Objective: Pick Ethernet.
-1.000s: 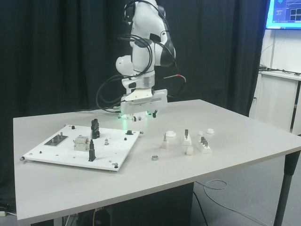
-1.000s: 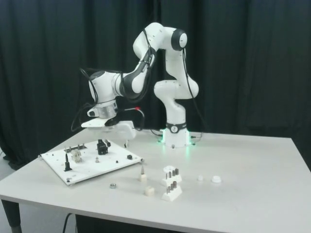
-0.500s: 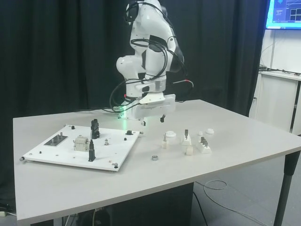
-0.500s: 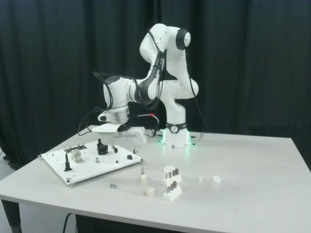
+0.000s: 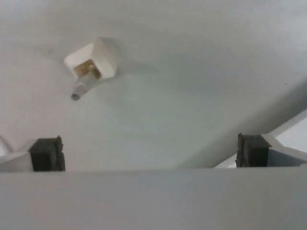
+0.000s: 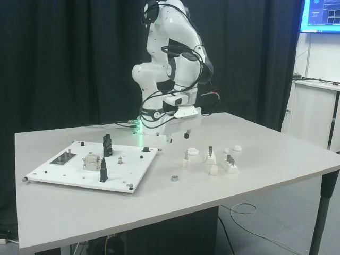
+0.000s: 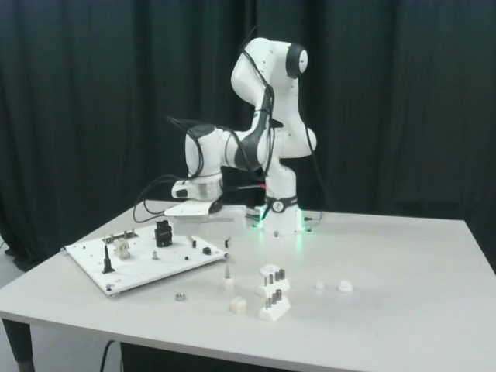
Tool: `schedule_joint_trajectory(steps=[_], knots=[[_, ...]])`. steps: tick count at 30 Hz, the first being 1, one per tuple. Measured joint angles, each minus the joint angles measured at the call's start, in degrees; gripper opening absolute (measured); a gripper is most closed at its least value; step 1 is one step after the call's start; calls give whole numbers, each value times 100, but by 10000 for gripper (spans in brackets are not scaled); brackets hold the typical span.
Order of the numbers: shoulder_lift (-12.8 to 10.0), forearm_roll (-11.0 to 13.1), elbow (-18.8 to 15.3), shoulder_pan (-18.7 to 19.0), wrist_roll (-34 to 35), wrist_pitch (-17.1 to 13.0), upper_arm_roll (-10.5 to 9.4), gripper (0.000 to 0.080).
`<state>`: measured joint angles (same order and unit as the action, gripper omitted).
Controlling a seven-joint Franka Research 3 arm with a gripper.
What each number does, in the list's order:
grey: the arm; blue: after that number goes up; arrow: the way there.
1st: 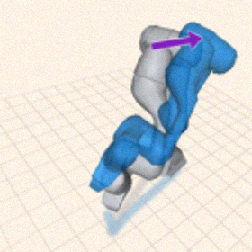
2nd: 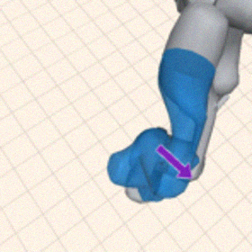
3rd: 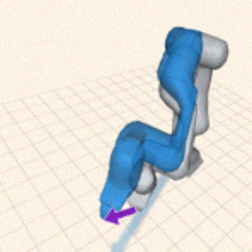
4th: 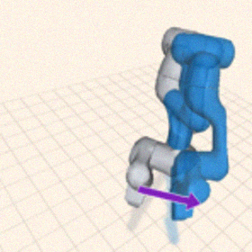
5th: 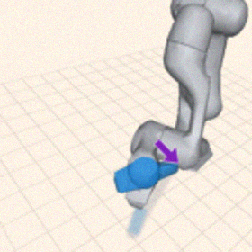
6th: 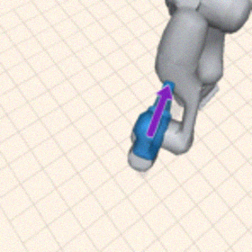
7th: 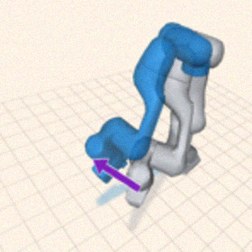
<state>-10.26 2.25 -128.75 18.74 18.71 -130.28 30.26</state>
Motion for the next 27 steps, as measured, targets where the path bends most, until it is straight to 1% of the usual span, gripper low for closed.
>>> schedule_joint_trajectory(steps=[6,15,20,27], knots=[[181,-186,-356,121,-71,-293,-71,800],[432,-506,-925,223,-74,-949,-86,800],[474,-533,-1104,222,-78,-1232,-84,800],[470,-527,-1183,223,-241,-1503,-85,800]])
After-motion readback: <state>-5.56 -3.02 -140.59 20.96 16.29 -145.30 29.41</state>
